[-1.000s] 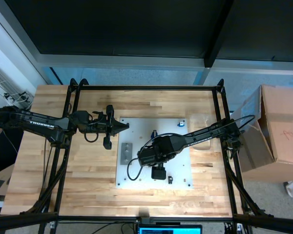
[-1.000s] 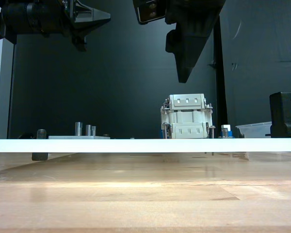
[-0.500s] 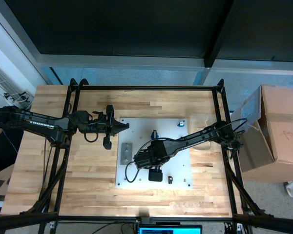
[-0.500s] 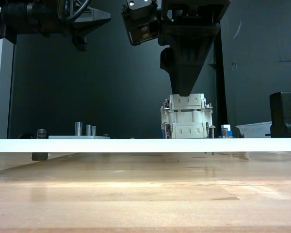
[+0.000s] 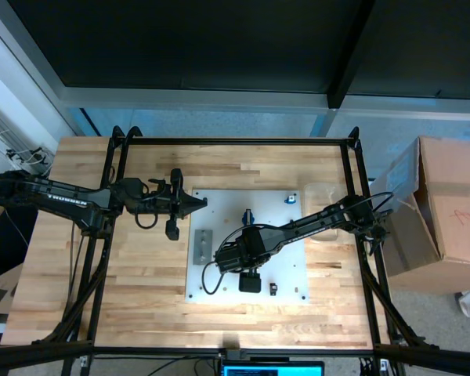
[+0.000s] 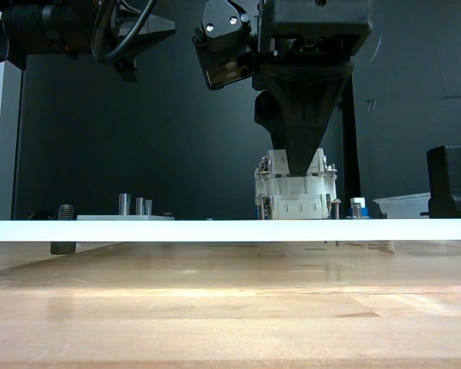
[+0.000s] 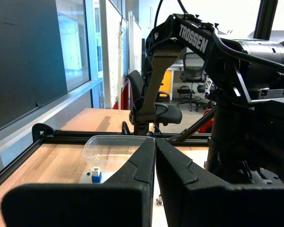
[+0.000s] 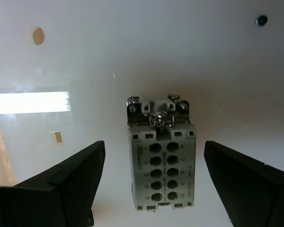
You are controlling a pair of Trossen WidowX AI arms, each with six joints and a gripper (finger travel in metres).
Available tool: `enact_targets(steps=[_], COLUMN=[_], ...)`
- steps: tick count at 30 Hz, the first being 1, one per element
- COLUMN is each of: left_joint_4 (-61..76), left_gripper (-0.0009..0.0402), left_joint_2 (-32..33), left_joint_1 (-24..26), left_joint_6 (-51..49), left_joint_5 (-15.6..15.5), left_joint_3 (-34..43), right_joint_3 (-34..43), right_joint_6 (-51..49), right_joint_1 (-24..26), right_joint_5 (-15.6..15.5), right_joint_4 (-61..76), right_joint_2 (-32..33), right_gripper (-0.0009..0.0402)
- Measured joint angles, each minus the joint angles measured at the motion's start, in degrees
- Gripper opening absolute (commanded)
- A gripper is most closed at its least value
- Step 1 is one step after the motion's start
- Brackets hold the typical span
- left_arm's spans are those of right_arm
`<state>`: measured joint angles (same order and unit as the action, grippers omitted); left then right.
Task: Remove the HAN10E connector from the taskboard and place in the container
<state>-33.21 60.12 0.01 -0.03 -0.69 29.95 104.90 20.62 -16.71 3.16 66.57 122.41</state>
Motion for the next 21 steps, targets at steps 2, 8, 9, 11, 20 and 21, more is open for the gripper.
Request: enact_targets(steps=[2, 8, 9, 11, 20, 21], left_joint_4=[-0.02, -0.04, -0.07, 0.00, -0.02, -0.02], left_gripper=[0.0000, 0.0000, 0.0000, 0.0000, 0.0000, 0.0000], left_joint_2=[-0.02, -0.02, -0.02, 0.00, -0.02, -0.02], left_joint_1=[0.00, 0.00, 0.00, 0.00, 0.00, 0.00], left_joint_6=[0.00, -0.02, 0.00, 0.00, -0.02, -0.02], left_joint_5=[0.00, -0.02, -0.02, 0.00, 0.00, 0.00], left_joint_3=[-0.02, -0.02, -0.02, -0.02, 0.00, 0.00], right_joint_3=[-0.13, -0.15, -0.17, -0.22, -0.24, -0.28], right_joint_6=[-0.02, -0.13, -0.13, -0.46, -0.44, -0.39], right_joint_1=[0.02, 0.09, 0.09, 0.11, 0.09, 0.09], right_joint_5=[0.00, 0.00, 0.00, 0.07, 0.11, 0.11], right_joint_4=[0.04, 0.28, 0.31, 0.39, 0.42, 0.42], right_joint_2=[0.00, -0.07, -0.13, -0.26, -0.55, -0.63], right_gripper=[0.0244, 0.0159, 0.0145, 0.0118, 0.0036, 0.0030])
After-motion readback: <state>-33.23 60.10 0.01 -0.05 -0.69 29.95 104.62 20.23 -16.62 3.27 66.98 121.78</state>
